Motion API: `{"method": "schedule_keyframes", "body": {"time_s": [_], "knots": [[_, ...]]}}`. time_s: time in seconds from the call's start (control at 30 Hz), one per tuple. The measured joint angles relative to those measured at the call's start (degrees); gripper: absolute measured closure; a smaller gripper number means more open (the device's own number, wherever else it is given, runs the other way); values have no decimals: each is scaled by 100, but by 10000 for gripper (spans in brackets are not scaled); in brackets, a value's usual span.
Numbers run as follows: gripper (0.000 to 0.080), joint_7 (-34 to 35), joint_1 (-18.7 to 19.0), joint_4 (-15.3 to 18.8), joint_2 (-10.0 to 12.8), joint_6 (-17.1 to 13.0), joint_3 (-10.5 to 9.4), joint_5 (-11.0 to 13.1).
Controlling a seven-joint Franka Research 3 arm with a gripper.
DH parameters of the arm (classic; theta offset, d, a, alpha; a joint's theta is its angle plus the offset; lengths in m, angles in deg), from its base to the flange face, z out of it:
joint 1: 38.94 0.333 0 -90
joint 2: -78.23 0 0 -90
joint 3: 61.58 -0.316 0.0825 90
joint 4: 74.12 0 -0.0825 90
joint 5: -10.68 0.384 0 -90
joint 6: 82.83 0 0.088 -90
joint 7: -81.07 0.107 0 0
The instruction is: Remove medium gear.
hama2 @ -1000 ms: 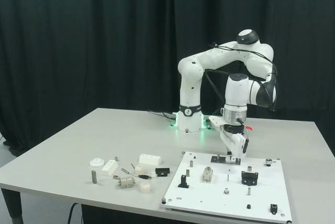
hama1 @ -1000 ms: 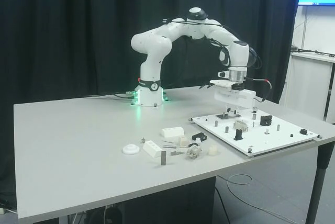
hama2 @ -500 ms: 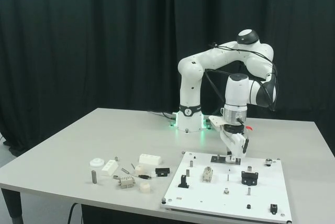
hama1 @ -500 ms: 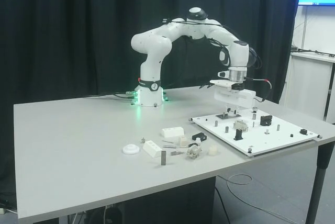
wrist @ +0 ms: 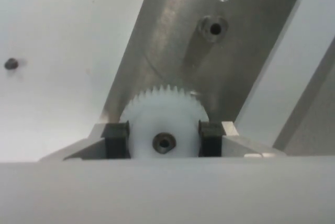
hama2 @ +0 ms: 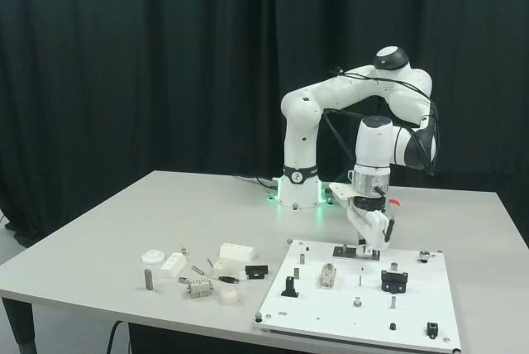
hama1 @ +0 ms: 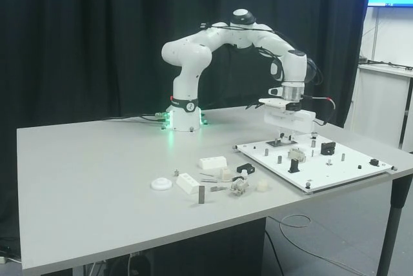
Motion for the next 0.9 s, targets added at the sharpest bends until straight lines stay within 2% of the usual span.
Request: {"method": "schedule_keyframes", "body": {"time_s": [0.6, 0.9], "knots": [[524, -315, -37, 62, -82, 5, 17, 129], [524, -302, -14, 93, -90, 158, 161, 143]]}}
